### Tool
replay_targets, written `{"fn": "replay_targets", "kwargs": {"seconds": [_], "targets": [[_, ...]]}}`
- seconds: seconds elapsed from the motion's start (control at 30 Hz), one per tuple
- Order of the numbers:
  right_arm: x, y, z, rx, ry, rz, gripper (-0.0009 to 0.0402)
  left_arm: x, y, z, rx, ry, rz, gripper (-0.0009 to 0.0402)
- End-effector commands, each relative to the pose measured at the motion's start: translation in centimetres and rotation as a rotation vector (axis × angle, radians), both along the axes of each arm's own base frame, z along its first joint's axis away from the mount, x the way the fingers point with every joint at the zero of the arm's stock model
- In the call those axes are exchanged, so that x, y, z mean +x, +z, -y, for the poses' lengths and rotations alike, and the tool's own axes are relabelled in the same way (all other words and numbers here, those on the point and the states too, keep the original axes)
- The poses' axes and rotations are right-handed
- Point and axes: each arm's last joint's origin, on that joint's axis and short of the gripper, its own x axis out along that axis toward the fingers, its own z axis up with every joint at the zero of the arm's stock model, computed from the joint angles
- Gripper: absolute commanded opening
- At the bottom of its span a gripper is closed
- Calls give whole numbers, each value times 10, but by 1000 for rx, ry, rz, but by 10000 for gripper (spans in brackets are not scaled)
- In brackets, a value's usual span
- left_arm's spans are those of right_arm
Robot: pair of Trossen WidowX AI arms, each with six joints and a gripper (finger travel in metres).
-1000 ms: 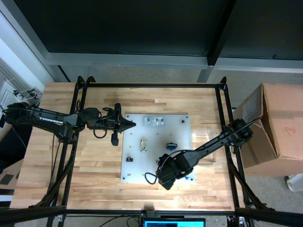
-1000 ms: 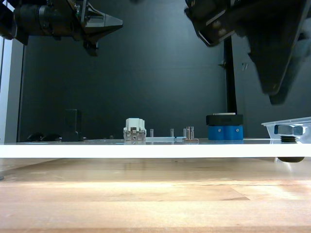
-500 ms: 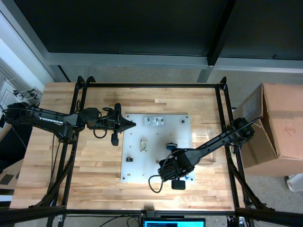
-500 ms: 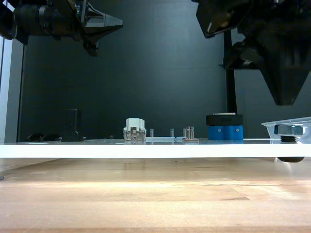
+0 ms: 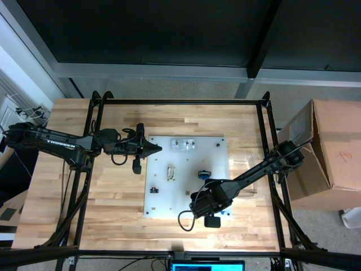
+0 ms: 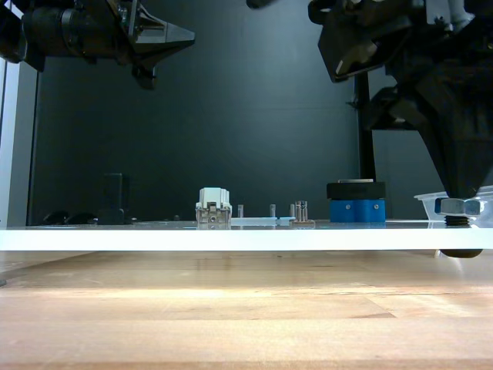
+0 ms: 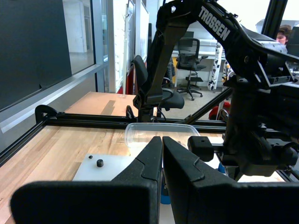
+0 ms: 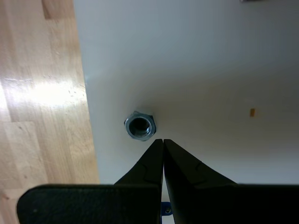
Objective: Pick the M12 nut and place it on its threads and fasten
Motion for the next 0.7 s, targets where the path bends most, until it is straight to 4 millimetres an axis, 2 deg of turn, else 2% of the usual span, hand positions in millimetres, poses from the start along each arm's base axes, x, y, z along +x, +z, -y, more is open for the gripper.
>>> {"fn": "replay_targets", "kwargs": {"seconds": [0.03,0.33,0.53,0.7], "targets": [[0,-2,1,-21,-11,9,0,0,0,0,0,0,0,0],[0,-3,-1,-14,-18,23,0,0,0,0,0,0,0,0],[-1,-7,-5,129,-8,-30,0,0,0,0,0,0,0,0],[-3,-6,-5,130,-4,-51,0,0,0,0,0,0,-1,0]]}}
